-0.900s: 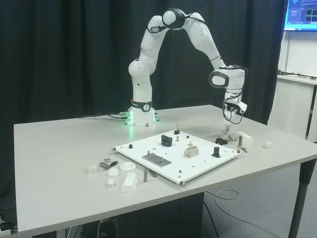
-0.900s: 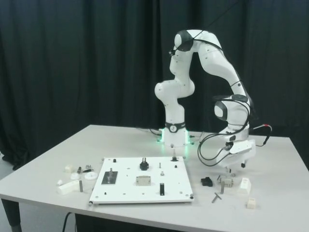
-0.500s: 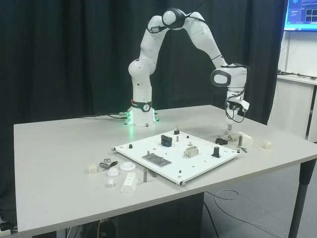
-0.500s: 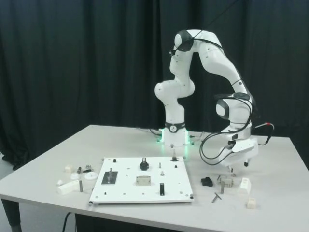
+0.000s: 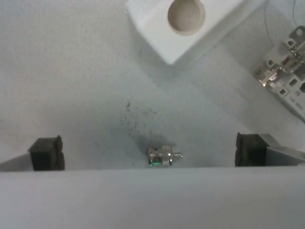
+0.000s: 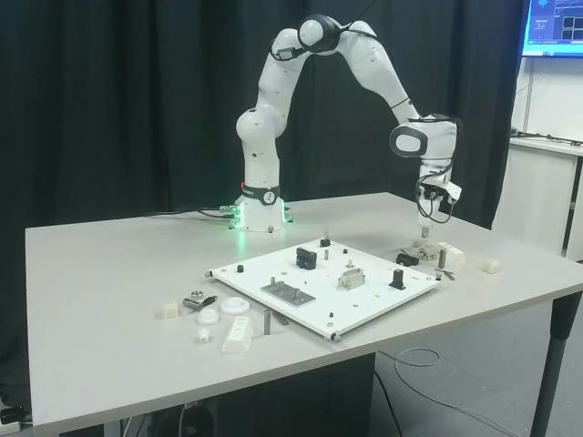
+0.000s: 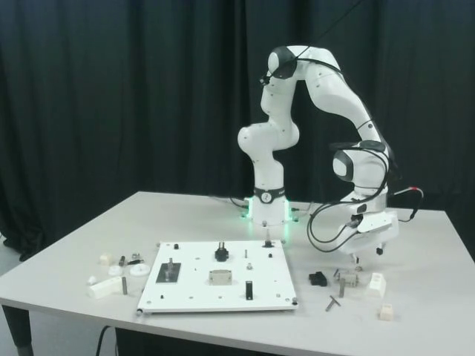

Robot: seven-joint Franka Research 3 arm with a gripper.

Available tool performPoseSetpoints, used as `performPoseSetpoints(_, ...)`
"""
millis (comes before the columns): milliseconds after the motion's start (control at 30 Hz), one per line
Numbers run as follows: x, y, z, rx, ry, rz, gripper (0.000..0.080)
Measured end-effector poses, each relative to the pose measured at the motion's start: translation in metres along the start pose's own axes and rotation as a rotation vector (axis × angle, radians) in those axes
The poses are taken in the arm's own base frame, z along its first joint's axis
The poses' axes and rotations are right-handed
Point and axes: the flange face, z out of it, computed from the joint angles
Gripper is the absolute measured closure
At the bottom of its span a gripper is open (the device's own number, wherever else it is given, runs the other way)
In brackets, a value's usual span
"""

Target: Remove square peg 2.

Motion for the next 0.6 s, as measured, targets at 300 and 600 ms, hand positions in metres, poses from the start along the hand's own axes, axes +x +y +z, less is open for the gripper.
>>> performPoseSetpoints(300, 0.0031, 0.0009, -0.0023, -0.005, -0.005, 0.005, 0.0003)
performPoseSetpoints(600, 0.0063, 0.0007, -0.0055, -0.006, -0.006, 0.009, 0.0003)
